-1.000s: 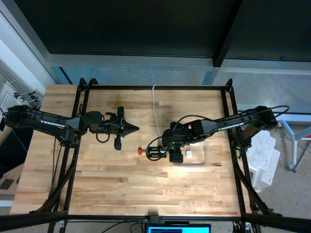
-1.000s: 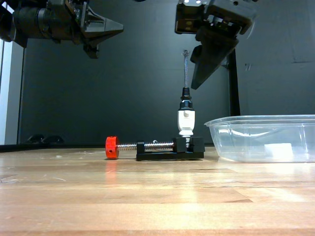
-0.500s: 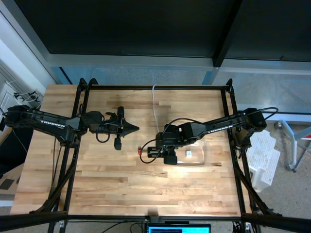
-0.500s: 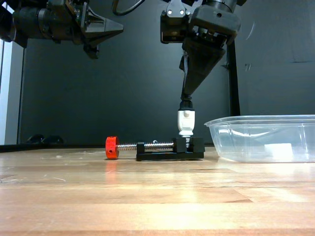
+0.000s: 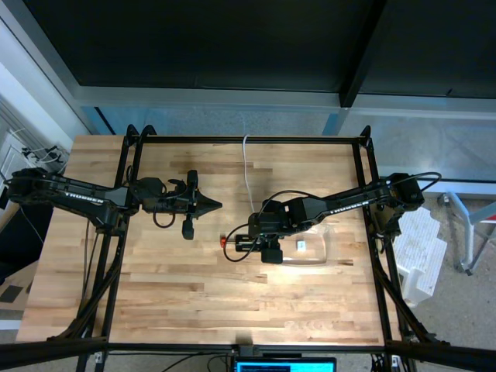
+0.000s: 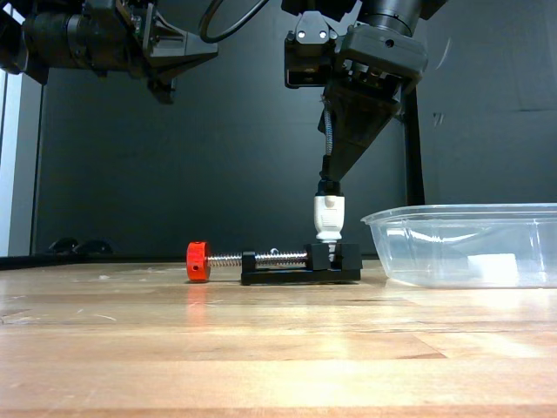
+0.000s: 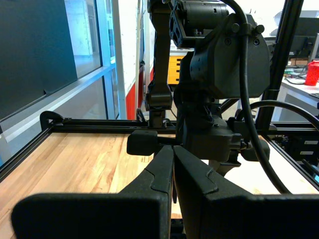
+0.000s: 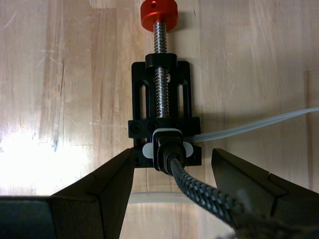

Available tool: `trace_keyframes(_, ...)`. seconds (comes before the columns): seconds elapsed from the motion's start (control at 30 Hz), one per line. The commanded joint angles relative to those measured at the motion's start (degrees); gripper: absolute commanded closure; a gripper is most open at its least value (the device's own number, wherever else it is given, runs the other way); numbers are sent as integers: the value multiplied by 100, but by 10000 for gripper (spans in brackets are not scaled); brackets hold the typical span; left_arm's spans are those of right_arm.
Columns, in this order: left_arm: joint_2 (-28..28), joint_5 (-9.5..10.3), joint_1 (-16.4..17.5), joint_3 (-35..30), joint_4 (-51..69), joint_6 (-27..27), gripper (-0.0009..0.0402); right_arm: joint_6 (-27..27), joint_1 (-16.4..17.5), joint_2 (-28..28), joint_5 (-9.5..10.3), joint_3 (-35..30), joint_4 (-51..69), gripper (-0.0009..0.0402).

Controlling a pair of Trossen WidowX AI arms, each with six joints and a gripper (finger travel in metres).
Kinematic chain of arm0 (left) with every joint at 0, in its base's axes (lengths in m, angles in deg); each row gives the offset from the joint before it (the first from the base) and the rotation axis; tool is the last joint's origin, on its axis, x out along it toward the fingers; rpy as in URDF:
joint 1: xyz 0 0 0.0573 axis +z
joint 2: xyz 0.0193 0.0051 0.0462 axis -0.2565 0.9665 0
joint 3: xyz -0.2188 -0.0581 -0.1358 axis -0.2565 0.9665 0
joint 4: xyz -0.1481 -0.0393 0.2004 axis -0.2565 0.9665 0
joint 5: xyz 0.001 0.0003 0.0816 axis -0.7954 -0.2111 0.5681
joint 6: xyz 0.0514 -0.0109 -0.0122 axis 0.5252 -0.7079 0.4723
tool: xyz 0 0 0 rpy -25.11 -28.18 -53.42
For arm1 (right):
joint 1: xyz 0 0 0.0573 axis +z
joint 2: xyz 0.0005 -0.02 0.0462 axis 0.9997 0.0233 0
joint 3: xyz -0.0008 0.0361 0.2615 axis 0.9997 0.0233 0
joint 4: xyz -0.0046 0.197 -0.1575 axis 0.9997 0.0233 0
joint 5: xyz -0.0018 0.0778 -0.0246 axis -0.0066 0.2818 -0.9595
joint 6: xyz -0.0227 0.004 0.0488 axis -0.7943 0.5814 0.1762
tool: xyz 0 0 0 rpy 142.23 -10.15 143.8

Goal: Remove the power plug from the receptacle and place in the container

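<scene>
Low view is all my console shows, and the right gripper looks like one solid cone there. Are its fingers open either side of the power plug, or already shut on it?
Observer: Open. In the right wrist view the right gripper has one finger on each side of the power plug, with a gap on both sides.
Operator: Where does the receptacle's cable go?
Observer: The high view shows the white cable running from the receptacle to the table's far edge.
Operator: And the left gripper?
Observer: The left gripper is shut, fingers pressed together, hanging over the table's left half.
</scene>
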Motion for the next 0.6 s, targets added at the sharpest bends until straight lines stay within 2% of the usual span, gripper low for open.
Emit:
trace_keyframes(0.03,2,-2,2,0,4,0,393,7,2,-4,-7,17,-83,178)
trace_keyframes(0.3,2,-2,0,0,4,0,393,4,2,-4,-7,68,-151,182)
trace_keyframes(0.6,2,0,2,0,4,0,393,2,2,-4,-4,70,-219,237)
